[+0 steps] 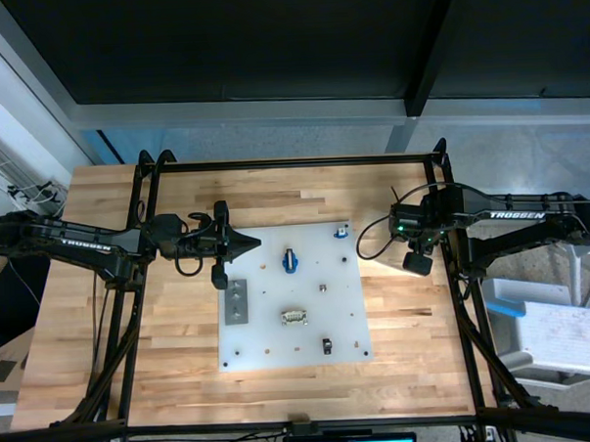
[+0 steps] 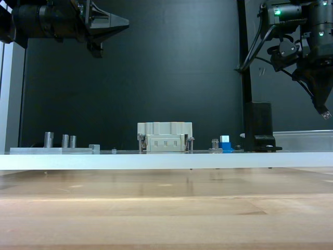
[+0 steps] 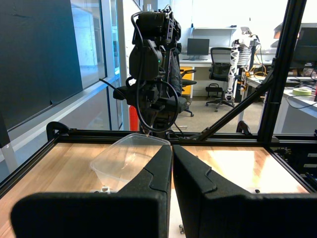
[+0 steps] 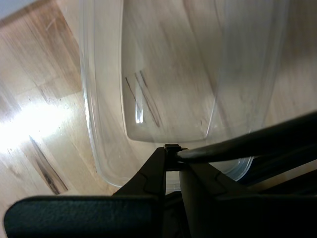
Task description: Remove the USB connector from the USB hub and place in the container
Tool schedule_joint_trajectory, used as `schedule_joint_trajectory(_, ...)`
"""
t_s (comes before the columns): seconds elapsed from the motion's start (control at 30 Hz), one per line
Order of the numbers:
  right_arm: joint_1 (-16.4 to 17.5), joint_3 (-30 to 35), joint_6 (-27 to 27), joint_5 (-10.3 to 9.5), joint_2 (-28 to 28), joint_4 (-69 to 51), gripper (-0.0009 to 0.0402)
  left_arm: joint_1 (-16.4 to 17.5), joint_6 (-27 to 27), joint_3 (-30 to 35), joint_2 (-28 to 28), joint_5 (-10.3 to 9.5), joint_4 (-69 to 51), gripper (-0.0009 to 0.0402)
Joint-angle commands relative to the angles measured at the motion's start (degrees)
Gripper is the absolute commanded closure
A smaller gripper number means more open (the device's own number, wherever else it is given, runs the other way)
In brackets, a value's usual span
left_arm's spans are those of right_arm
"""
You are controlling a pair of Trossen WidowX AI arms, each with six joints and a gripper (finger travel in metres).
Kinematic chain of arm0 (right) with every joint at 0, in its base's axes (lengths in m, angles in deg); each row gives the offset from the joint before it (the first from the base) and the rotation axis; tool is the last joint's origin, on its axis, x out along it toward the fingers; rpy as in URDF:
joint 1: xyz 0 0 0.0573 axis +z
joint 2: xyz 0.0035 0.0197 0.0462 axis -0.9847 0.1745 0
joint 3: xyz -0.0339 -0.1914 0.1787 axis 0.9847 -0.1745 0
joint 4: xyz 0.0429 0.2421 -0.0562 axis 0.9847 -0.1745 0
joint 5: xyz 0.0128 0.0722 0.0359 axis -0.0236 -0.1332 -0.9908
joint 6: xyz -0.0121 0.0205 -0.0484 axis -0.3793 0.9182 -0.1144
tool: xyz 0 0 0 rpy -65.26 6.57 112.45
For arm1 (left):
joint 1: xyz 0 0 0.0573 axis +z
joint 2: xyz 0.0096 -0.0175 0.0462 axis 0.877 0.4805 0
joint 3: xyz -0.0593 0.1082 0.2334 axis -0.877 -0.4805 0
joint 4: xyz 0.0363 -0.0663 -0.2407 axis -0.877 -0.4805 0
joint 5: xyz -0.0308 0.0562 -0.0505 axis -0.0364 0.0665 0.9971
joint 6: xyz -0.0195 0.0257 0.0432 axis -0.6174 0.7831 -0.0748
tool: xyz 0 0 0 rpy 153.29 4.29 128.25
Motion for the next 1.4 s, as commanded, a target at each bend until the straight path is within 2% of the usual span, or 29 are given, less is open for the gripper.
schedule_joint_trajectory(0.03, 0.02, -0.33, 0.00, -0.20, 0.26, 0.39, 0.0393, 0.02, 0.02, 0.00, 0.02, 0.00, 0.00, 0.0392)
schedule_joint_trajectory(0.37, 0.04, -0.74, -1.09, -0.26, 0.26, 1.75, 0.0381, 0.00, 0.02, 0.00, 0.02, 0.00, 0.02, 0.0392)
schedule_joint_trajectory(0.77, 0.02, -0.74, -1.05, -0.17, 0.24, 1.77, 0.0282, 0.02, 0.02, 0.00, 0.02, -0.02, 0.02, 0.0392)
schedule_joint_trajectory(0.97, 0.02, -0.74, -1.05, -0.20, 0.24, 1.92, 0.0247, 0.00, 0.02, 0.00, 0.00, 0.00, 0.02, 0.0392)
schedule_joint_trajectory(1.17, -0.02, -0.74, -1.05, -0.20, 0.24, 2.03, 0.0232, 0.00, 0.02, 0.00, 0.02, 0.00, 0.02, 0.0392)
schedule_joint_trajectory(1.4, 0.00, -0.74, -1.03, -0.20, 0.24, 2.19, 0.0234, 0.00, 0.02, 0.00, 0.00, -0.02, 0.00, 0.0392)
